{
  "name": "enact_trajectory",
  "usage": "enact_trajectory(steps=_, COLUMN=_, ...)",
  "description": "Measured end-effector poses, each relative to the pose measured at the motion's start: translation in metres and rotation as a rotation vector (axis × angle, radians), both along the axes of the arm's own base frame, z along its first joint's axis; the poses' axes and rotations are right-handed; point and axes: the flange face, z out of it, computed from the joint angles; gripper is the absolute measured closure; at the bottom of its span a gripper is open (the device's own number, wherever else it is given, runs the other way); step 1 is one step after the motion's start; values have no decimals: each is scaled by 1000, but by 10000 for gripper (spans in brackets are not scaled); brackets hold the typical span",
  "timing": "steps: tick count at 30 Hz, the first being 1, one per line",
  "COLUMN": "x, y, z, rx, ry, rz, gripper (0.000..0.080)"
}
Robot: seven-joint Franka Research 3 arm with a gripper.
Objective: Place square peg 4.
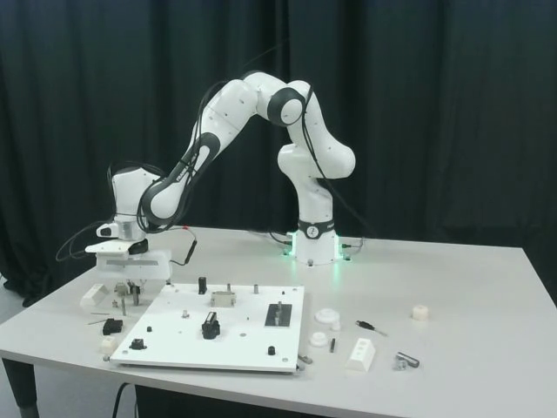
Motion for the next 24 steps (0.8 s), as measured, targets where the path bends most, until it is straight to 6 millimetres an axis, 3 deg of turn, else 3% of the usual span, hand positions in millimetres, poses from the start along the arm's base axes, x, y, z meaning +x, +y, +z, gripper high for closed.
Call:
enact_trajectory(steps=15, x=3, y=-4, z=-3, rx=3, ry=-5, rz=-5, gripper=707)
enact_trajectory(steps=16, x=3, y=-5, z=-3, rx=3, ry=-6, rz=-5, gripper=392)
enact_trajectory(steps=24, x=9, y=-8, z=5, rx=9, ry=-12, rz=0, gripper=392)
